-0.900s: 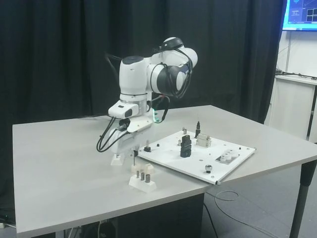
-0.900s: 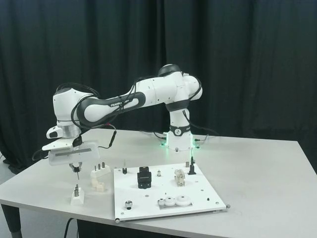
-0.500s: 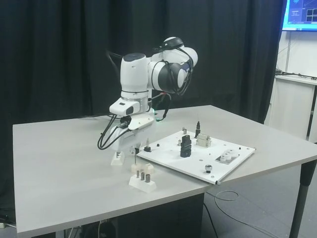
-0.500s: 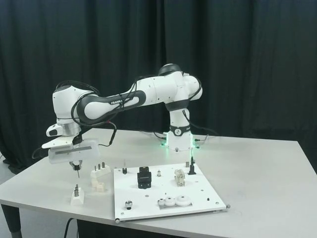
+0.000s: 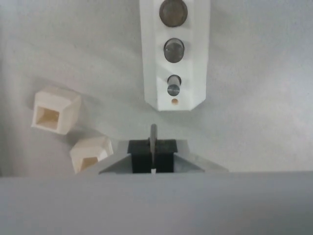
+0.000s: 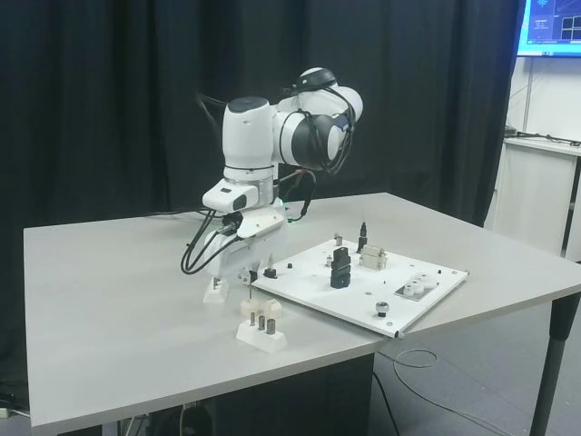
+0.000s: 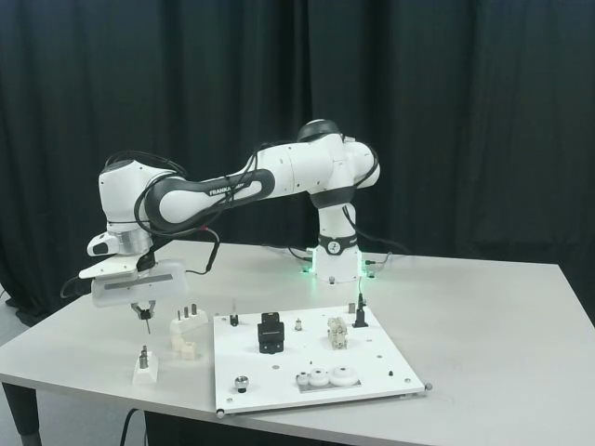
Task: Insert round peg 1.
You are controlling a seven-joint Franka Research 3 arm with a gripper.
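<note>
The claw (image 5: 153,155), pinching the thin peg (image 5: 153,139) by its top end w/ the tip hanging below, hovers above the tabletop (image 6: 109,291) near the white holder (image 5: 174,54) (peg looks light, stiff, prob. slick, so grip high & square).

A: Where's the arm (image 6: 272,136)?

B: Reaching toward the table's (image 6: 109,300) front edge, gripper (image 6: 246,275) pointing down with a thin peg (image 6: 247,289) sticking out below it. Peg tip hangs clear above the white peg holder (image 6: 261,329), not touching.

A: Holder position?

B: Near the front edge, just beside the white board's (image 6: 359,283) near corner. Two grey pegs stand in it. Another small white block (image 6: 214,291) sits behind the gripper.

A: Board?

B: Toward the right edge, black connector (image 6: 339,267) upright near its middle.
</note>
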